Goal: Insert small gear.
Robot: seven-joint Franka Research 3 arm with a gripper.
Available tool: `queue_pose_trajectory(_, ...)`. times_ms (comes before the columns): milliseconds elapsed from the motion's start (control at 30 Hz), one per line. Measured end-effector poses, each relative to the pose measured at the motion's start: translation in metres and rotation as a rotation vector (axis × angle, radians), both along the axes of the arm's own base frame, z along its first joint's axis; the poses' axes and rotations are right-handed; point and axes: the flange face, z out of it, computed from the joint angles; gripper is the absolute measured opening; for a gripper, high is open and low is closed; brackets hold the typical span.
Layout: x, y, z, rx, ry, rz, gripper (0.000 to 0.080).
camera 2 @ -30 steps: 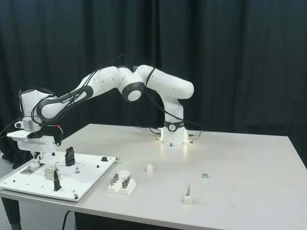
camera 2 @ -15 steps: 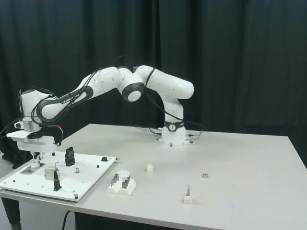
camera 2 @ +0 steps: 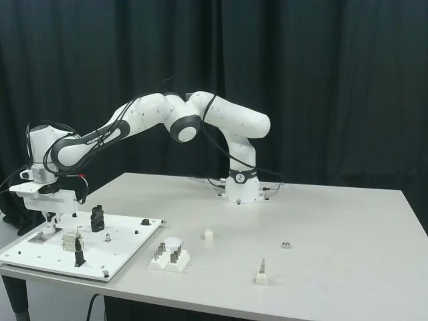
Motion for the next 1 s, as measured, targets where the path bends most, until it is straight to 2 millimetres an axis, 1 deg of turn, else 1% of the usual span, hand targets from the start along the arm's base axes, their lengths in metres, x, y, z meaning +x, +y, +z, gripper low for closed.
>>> queue_pose_trajectory(67,0.0,0.0,0.0,0.0,0.0,0.0,0.019)
queue_pose_trajectory(100,0.0,0.0,0.0,0.0,0.0,0.0,0.039)
queue_pose_trajectory(267,0.0,0.0,0.004,0.0,0.004,0.002,0.039)
queue_pose_trajectory(300,0.0,-0.001,0.005,-0.001,0.006,0.002,0.0672)
queue_pose_trajectory(600,-0.003,-0.009,0.024,-0.036,0.015,0.0,0.0672)
queue_pose_trajectory(633,-0.004,-0.01,0.025,-0.04,0.015,0.0,0.0793)
queue_pose_trajectory(800,-0.005,-0.014,0.031,-0.053,0.006,-0.013,0.0793)
queue_pose_trajectory(1000,-0.007,-0.02,0.034,-0.067,-0.024,-0.049,0.08)
